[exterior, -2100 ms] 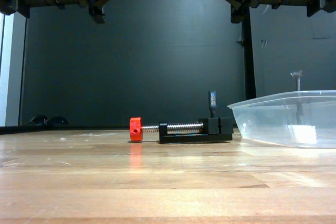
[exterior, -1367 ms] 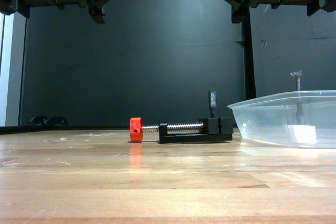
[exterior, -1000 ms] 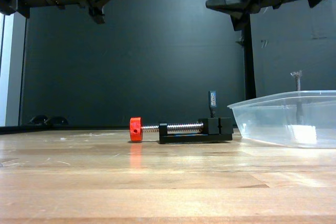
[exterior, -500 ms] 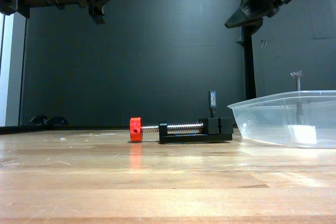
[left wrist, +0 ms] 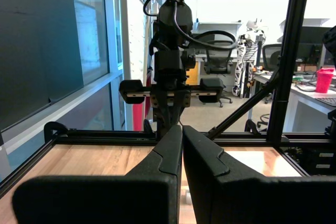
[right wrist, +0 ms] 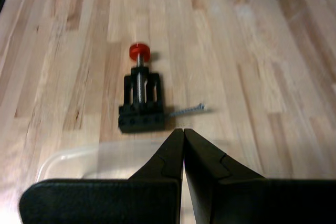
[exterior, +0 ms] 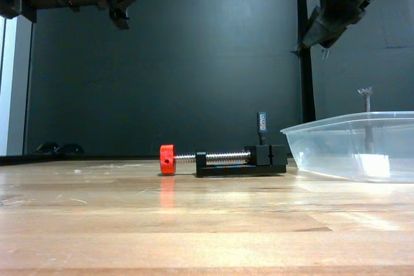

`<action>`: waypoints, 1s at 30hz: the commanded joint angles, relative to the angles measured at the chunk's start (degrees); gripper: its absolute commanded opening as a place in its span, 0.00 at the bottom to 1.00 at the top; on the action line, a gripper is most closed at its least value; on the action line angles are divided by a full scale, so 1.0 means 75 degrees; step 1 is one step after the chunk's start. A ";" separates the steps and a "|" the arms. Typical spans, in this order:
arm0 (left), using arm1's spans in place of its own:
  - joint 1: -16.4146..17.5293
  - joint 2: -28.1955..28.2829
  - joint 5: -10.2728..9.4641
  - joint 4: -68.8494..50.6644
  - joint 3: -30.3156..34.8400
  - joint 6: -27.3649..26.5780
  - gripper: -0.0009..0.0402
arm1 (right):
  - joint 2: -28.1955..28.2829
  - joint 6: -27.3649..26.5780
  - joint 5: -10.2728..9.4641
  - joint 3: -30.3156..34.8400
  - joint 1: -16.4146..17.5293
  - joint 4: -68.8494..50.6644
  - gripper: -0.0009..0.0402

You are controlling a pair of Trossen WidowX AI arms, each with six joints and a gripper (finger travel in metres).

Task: Pick the usb-c connector and install on the hub

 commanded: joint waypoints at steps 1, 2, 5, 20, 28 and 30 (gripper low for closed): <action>0.0003 0.0003 0.0003 0.0003 0.0000 0.0000 0.02 | 0.0006 0.0119 0.0003 -0.0003 0.0087 -0.0338 0.02; 0.0003 0.0003 0.0003 0.0003 0.0000 0.0000 0.02 | 0.0006 0.0163 0.0003 -0.0003 0.0117 -0.0434 0.02; 0.0003 0.0003 0.0003 0.0003 0.0000 0.0000 0.02 | 0.0006 0.0242 0.0003 -0.0003 0.0227 -0.0682 0.02; 0.0003 0.0003 0.0003 0.0003 0.0000 0.0000 0.02 | 0.0006 0.0921 0.0026 -0.0003 0.1055 -0.2133 0.02; 0.0003 0.0003 0.0003 0.0003 0.0000 0.0000 0.02 | 0.0006 0.1087 0.0032 -0.0003 0.1591 -0.2483 0.02; 0.0000 0.0003 0.0003 0.0003 0.0000 0.0000 0.02 | 0.0015 0.1160 0.0032 -0.0003 0.1687 -0.2562 0.02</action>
